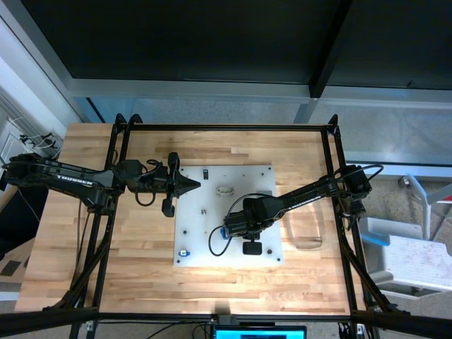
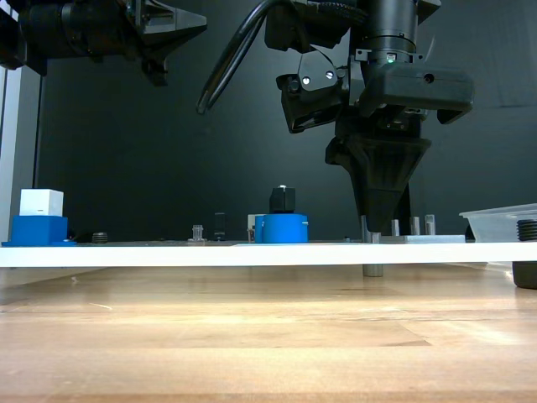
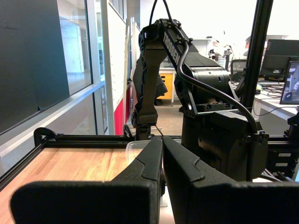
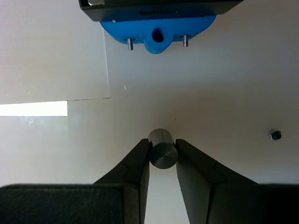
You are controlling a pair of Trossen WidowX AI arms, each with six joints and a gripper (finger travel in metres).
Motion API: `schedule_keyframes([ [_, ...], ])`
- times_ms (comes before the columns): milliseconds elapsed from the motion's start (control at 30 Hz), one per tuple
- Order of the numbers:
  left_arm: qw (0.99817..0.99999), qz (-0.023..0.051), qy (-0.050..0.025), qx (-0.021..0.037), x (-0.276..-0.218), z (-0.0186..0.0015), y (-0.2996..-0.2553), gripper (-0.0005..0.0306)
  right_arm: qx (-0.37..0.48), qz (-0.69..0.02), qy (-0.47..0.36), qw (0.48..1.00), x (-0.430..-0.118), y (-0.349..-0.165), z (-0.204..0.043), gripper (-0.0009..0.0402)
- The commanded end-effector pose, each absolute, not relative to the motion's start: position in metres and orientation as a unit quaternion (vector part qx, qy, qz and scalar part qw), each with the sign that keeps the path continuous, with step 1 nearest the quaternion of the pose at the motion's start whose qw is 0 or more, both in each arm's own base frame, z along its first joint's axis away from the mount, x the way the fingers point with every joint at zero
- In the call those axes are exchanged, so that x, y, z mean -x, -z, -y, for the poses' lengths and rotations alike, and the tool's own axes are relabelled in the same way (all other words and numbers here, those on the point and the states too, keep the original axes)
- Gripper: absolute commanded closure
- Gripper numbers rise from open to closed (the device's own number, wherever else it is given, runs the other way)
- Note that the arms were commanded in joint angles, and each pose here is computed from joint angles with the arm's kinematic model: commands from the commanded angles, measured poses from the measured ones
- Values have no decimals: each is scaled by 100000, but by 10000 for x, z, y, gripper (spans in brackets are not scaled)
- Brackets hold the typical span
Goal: Pick the 16mm cylinder and place it in the container
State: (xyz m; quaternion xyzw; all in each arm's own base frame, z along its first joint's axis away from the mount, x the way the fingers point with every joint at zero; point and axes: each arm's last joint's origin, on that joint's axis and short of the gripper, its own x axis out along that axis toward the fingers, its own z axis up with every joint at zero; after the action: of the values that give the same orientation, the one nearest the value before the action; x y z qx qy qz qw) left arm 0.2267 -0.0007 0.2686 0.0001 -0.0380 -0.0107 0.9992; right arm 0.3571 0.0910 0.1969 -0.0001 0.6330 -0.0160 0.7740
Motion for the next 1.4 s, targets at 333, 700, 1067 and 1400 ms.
schedule_keyframes([
  [333,99922,3804,1087,-12,-2268,7,-2686,300,-537,-61736,1346,78655,-3481,-2195,-888,366],
  [700,99922,3804,1068,-13,-2268,6,-2686,300,-754,-60822,1292,79363,-3319,-2460,-846,366],
  [1067,99922,3804,1068,-13,-2268,6,-2686,300,-2518,-59235,1749,80510,-2979,-2705,-770,366],
  [1400,99922,3804,1087,-12,-2268,7,-2686,300,-8303,-58141,2565,80896,-2549,-2787,-686,366],
])
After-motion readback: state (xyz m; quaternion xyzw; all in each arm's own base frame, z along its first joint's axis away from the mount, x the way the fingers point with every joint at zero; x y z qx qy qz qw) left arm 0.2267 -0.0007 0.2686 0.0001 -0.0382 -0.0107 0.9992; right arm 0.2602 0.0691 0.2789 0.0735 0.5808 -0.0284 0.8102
